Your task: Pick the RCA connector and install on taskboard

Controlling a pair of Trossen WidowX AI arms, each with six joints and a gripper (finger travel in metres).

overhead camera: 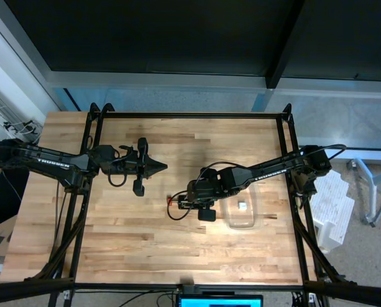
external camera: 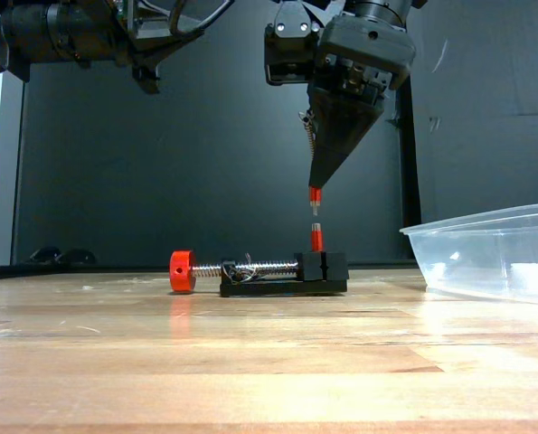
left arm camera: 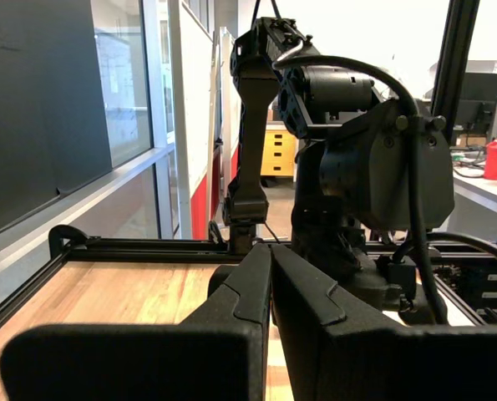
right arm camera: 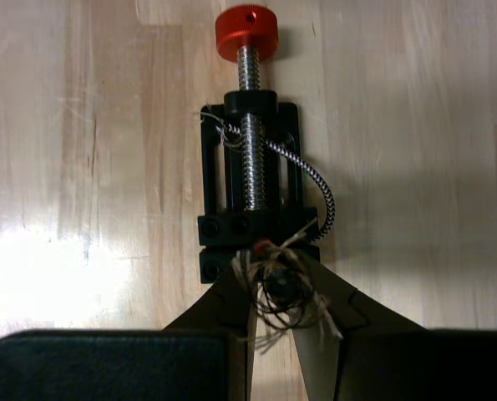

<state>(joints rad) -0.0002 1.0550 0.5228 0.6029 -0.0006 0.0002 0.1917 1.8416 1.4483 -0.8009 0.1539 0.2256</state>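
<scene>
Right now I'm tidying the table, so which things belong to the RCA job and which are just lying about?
In the job: RCA connector, held in the right gripper just above the taskboard.
Lying about: clear plastic tray beside the board; left gripper, shut, parked in the air at the left.

Pale wood table (overhead camera: 145,224), smooth, faint sheen. Matt black taskboard (external camera: 287,276); bright metal screw (external camera: 269,268), glossy red knob (external camera: 182,271). Clear glossy plastic tray (external camera: 486,249). Matt black plastic right gripper (external camera: 316,185) above taskboard, left gripper (overhead camera: 163,167) aloft over table's left. RCA connector (external camera: 315,196) in right gripper's pinch: red plastic, silvery tip.
</scene>
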